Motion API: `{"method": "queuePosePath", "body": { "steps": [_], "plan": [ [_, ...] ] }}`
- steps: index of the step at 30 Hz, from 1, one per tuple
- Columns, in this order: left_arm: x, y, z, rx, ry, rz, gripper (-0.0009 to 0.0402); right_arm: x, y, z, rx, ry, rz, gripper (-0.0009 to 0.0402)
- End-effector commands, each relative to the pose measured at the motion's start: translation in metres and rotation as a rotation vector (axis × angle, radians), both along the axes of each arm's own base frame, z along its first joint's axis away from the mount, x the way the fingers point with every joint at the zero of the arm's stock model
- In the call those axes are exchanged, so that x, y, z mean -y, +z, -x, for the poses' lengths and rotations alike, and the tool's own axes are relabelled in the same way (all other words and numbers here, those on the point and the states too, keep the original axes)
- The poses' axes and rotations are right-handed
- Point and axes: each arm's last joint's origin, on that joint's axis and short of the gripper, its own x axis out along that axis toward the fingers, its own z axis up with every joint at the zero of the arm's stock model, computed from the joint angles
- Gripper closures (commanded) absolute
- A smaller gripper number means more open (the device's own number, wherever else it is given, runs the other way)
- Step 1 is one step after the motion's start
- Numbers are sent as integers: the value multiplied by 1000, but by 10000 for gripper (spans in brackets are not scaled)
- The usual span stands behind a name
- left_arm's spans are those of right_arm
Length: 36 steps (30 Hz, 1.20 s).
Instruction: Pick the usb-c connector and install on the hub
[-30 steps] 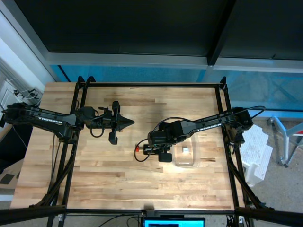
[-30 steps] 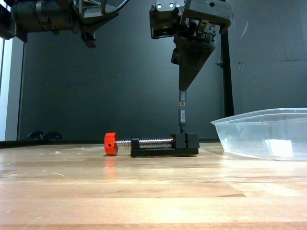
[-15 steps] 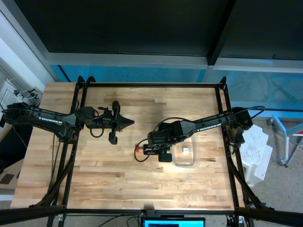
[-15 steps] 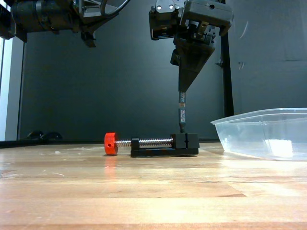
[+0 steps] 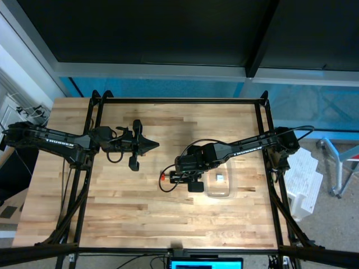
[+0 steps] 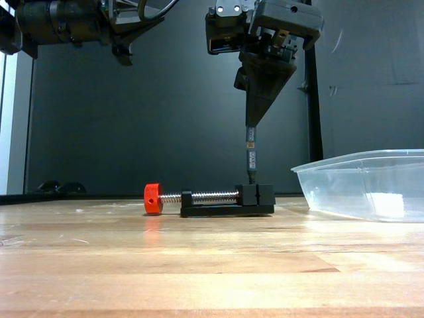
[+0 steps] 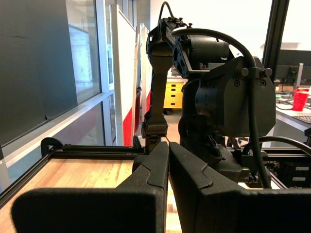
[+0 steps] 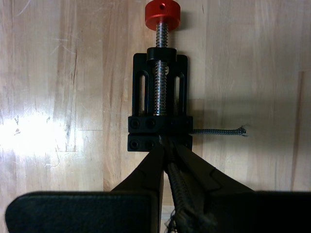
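The usb-c connector [image 6: 251,154] is standing upright between the fingertips of my right pincer [image 6: 251,123], which I am squeezing shut on its upper end. Its lower tip is meeting the top of the jaw block of a small black vise [image 6: 228,198]; whether it is sitting in anything there, and how deep, I cannot tell. In my right wrist view its cable [image 8: 178,188] is running back between my fingers [image 8: 151,167], and the tip is pointing at the seam between the two jaw blocks. A short braided cord [image 8: 217,131] is sticking out sideways from those blocks. The vise is lying flat on the wooden table [image 6: 199,265], its screw ending in a red knob [image 6: 152,198] on the side away from the connector. Just beside the vise, on the far side from the knob, a clear plastic tub [image 6: 344,161] is sitting with a small white piece [image 5: 220,177] inside. Well apart from all this, I am holding my left pincer [image 5: 153,145] high above the table's left half, its two fingers [image 7: 156,165] pressing together on nothing.
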Motion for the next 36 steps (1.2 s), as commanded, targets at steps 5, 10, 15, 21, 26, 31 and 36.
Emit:
{"method": "queuePosePath", "body": {
  "steps": [5,10,15,21,26,31,36],
  "plan": [
    [0,0,0,0,0,0,393,0,0,0,-2,3,1,393],
    [0,0,0,0,0,0,393,0,-2,1,-8,2,2,393],
    [0,0,0,0,0,0,393,0,-5,1,-10,2,2,393],
    [0,0,0,0,0,0,393,0,-7,1,-7,2,2,393],
    [0,0,0,0,0,0,393,1,-6,1,-5,1,2,393],
    [0,0,0,0,0,0,393,1,-5,1,-2,-1,1,393],
    [0,0,0,0,1,0,393,2,-3,2,3,-3,-1,393]
  ]
}}
